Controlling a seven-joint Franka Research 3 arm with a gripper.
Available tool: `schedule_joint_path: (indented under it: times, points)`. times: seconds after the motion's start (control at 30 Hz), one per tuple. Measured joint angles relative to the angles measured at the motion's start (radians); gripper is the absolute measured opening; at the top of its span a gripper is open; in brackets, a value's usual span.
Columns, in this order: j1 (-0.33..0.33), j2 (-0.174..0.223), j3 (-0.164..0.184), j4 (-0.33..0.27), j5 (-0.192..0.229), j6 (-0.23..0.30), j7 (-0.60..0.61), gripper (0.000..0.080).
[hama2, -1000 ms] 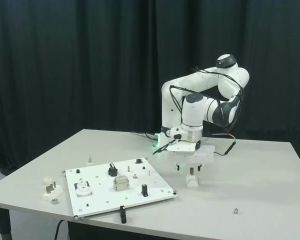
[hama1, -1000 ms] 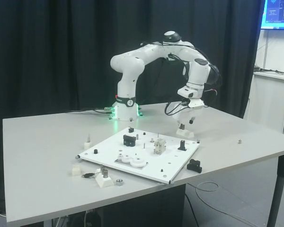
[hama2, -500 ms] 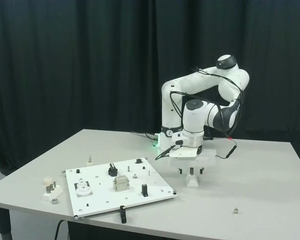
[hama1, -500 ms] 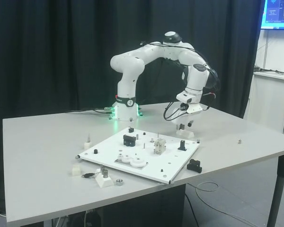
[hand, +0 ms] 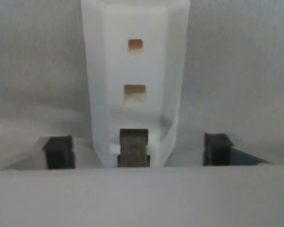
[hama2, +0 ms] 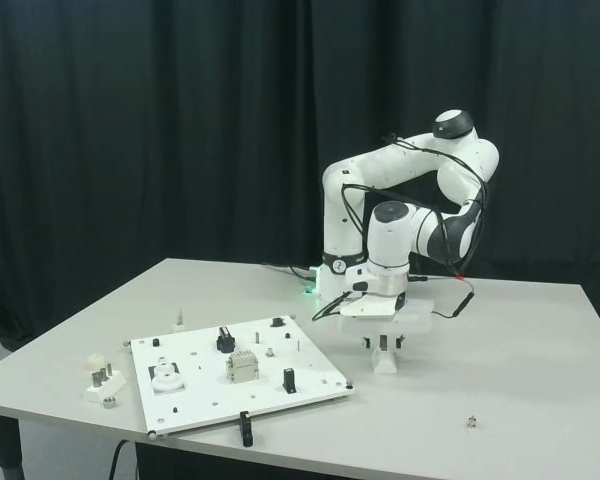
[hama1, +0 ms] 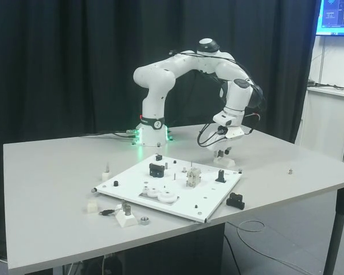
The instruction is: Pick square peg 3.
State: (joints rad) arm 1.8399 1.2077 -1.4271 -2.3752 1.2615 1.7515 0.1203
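A white peg holder [hand: 135, 85] lies on the grey table, with two empty square holes and one dark square peg [hand: 133, 147] standing at its near end. My gripper [hand: 138, 150] is open, and the peg stands between its black fingertips [hand: 59, 151] without touching them. In the first room view the gripper [hama1: 222, 152] hangs low over the holder [hama1: 225, 162], just beyond the far right corner of the white board. The second room view shows the gripper [hama2: 383, 343] straddling the peg above the holder [hama2: 384, 364].
The white assembly board [hama1: 206, 200] carries several small fixtures. A black clip [hama1: 235, 200] lies by its near right edge. A small bolt [hama1: 289, 170] stands alone on the table to the right. A white block with pegs [hama1: 126, 216] sits by the board's front left corner.
The wrist has come down and shifted slightly toward the board, bringing the open fingers from above the holder to either side of the peg.
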Motion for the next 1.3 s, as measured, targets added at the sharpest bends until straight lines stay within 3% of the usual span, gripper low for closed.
schedule_joint_path:
  times: [0.17, 0.2, 0.37, 0.4, 0.57, 0.6, 1.0, 1.3]
  points:
    - [0.003, 0.0, -0.002, 0.0, 0.0, -0.001, 0.011, 0.0689]
    - [0.004, -0.001, -0.003, 0.0, 0.001, -0.001, 0.015, 0.0389]
    - [0.009, -0.003, -0.008, 0.0, 0.003, -0.003, 0.025, 0.0389]
    - [0.01, -0.004, -0.009, 0.0, 0.003, -0.003, 0.026, 0.0186]
    - [0.015, -0.004, -0.013, 0.0, 0.004, -0.003, 0.032, 0.0186]
    - [0.015, -0.004, -0.013, 0.0, 0.004, -0.003, 0.034, 0.0112]
    - [0.023, -0.004, -0.026, -0.001, 0.001, -0.009, 0.042, 0.0112]
    - [0.034, -0.004, -0.067, -0.002, -0.025, -0.033, 0.049, 0.0112]
